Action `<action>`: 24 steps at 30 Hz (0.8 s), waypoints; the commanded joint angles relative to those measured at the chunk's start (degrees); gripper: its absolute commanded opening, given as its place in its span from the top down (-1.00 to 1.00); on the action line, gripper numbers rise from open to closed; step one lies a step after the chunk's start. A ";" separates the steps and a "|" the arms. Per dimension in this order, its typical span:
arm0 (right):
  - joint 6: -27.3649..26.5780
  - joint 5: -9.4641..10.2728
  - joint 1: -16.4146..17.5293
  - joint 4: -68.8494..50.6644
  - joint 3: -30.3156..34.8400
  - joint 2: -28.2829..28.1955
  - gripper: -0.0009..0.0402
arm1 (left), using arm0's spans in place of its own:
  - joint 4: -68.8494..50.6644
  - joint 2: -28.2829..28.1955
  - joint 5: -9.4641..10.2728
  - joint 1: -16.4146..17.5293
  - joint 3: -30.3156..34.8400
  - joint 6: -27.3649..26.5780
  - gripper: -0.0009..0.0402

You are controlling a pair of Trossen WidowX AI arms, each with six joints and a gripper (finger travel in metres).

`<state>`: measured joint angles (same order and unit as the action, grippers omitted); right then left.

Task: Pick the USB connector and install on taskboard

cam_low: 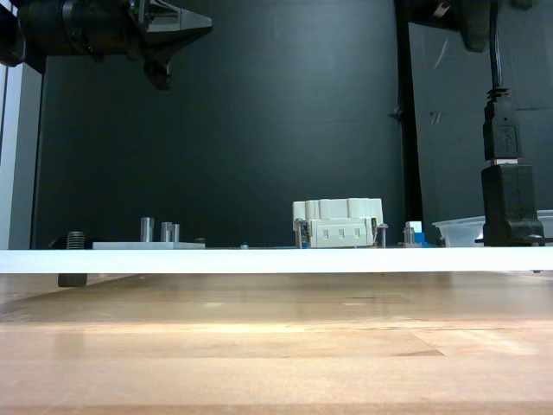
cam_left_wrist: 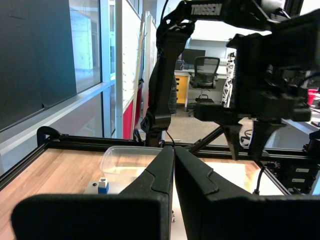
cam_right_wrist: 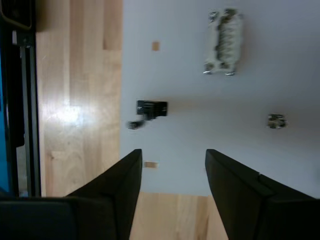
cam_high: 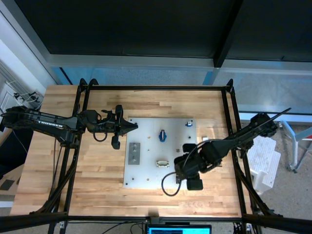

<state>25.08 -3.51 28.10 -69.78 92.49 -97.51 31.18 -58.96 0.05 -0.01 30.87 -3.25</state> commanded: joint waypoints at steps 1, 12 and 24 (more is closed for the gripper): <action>-1.14 0.00 -1.49 1.09 -2.08 1.79 0.33 | 0.00 0.00 0.00 0.00 0.00 0.02 0.96; -6.78 -0.02 -8.57 5.77 -6.99 8.68 0.94 | 0.00 0.00 0.00 0.02 0.02 0.02 0.96; -13.97 0.07 -17.62 19.89 -16.11 17.94 0.96 | 0.00 0.00 0.00 0.00 0.00 0.02 0.96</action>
